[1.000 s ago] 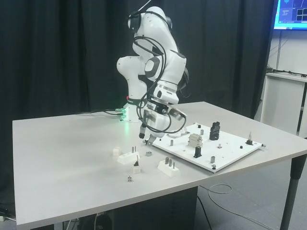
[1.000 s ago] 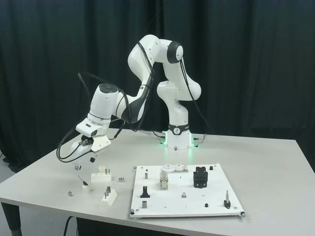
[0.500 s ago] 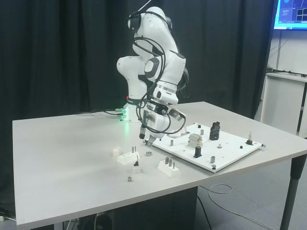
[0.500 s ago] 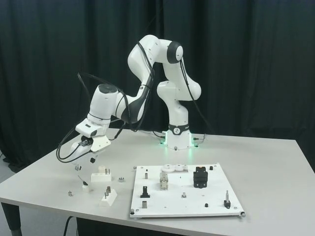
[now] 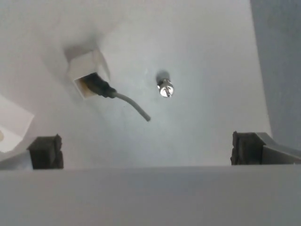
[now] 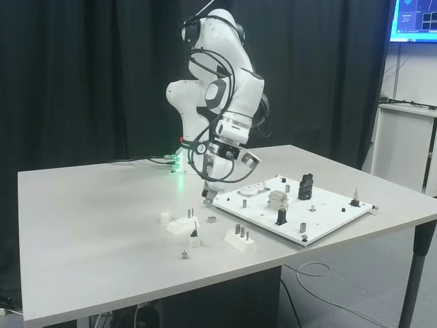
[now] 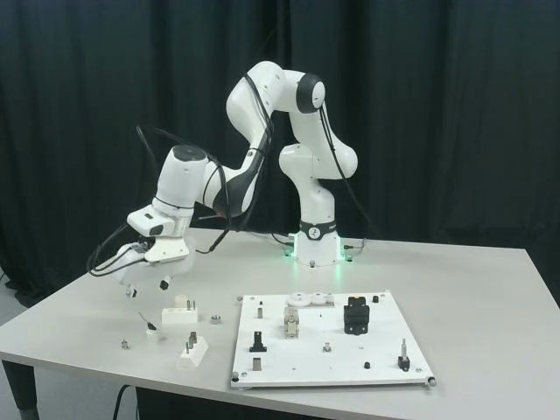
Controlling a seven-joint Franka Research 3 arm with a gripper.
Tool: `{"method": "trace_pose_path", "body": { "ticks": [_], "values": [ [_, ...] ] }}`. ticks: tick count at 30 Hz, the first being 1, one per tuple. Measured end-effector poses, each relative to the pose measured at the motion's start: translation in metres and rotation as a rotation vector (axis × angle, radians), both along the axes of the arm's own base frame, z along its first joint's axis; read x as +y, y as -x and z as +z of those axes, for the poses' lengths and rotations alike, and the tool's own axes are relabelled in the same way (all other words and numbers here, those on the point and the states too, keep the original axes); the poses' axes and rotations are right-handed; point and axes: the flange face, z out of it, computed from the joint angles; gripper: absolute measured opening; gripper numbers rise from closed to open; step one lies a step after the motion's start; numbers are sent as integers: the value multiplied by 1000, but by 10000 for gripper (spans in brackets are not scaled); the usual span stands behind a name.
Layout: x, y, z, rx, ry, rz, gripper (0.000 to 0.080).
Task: Pick USB.
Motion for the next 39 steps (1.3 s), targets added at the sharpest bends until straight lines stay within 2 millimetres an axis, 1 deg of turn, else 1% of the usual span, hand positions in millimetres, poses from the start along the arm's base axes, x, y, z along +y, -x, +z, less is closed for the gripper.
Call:
{"method": "trace_pose_path", "body": {
  "ticks": [12,19,25,31,39],
  "values": [
    [-12,-8,19,-121,-12,-209,800],
    [-23,-16,24,-197,-31,-352,800],
    [-32,-27,23,-277,-53,-524,800],
    [-41,-36,17,-348,-69,-693,800],
    [-51,-42,11,-409,-71,-890,800]
  ]
}}
